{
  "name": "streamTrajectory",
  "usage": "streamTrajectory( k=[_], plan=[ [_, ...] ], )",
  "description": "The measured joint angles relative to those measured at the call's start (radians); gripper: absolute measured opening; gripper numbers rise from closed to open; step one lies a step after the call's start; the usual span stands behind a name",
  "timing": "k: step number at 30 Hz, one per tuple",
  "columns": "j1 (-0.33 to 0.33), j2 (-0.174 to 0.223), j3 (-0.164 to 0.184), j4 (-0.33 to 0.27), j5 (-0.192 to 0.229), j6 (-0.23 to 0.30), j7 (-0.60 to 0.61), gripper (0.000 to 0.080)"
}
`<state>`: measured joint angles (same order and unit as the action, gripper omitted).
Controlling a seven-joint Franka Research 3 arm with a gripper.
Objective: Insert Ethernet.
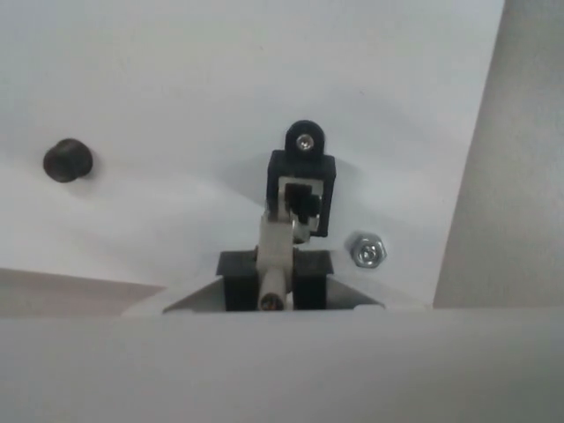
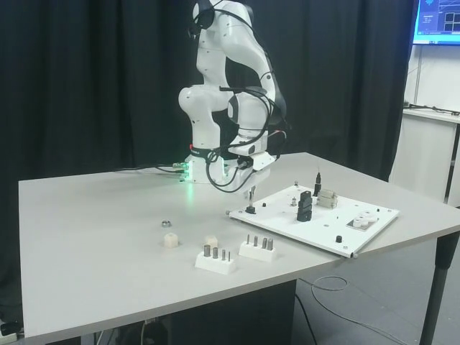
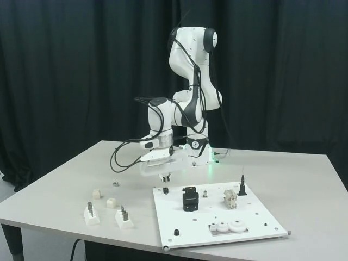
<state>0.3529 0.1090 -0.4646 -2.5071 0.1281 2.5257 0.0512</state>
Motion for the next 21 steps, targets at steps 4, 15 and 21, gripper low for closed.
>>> streamTrajectory(
  k=[4, 15, 21],
  plan=[
    [0.003, 0.000, 0.000, 0.000, 0.000, 0.003, 0.000, 0.0075],
    [0.003, 0.008, -0.002, 0.000, -0.001, 0.022, -0.001, 0.0075],
    [0.003, 0.009, -0.004, 0.000, -0.003, 0.027, -0.008, 0.0075]
  ],
)
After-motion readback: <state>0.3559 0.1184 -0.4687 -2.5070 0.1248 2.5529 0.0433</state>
